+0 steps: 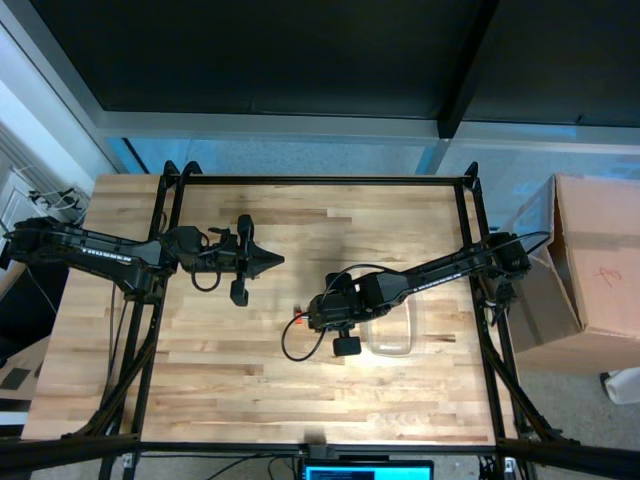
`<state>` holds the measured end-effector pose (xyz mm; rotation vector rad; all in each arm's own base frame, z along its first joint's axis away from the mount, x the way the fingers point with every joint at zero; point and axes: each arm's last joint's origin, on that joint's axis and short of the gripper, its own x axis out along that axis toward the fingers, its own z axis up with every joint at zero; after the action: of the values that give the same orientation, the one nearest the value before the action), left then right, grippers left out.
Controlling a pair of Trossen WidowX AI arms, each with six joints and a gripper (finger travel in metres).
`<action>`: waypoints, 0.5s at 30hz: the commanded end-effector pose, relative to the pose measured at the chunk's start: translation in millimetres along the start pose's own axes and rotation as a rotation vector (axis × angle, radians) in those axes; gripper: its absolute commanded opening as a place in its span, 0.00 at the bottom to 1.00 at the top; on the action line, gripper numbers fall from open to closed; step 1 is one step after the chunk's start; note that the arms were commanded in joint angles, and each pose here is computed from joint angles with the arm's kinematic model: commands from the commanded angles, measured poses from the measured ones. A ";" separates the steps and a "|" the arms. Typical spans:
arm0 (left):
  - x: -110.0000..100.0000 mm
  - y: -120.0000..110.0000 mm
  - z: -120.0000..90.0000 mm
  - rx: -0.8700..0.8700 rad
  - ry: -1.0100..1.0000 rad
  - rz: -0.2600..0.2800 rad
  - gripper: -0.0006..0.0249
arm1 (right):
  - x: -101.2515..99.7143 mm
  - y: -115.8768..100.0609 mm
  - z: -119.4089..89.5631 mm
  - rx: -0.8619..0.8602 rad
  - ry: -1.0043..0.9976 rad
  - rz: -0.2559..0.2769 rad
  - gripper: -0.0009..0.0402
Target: Remove the USB-C connector from the USB-C receptacle and place in the container
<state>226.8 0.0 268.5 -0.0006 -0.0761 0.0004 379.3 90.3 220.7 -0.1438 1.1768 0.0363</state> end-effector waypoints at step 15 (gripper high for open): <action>0.1 0.0 0.0 0.000 0.000 0.000 0.03 | -73.7 -11.2 -2.4 0.030 -0.171 0.005 0.02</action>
<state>226.8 0.0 268.6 -0.0002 -0.0765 0.0008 353.1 83.3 283.5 -0.1104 1.0173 0.0379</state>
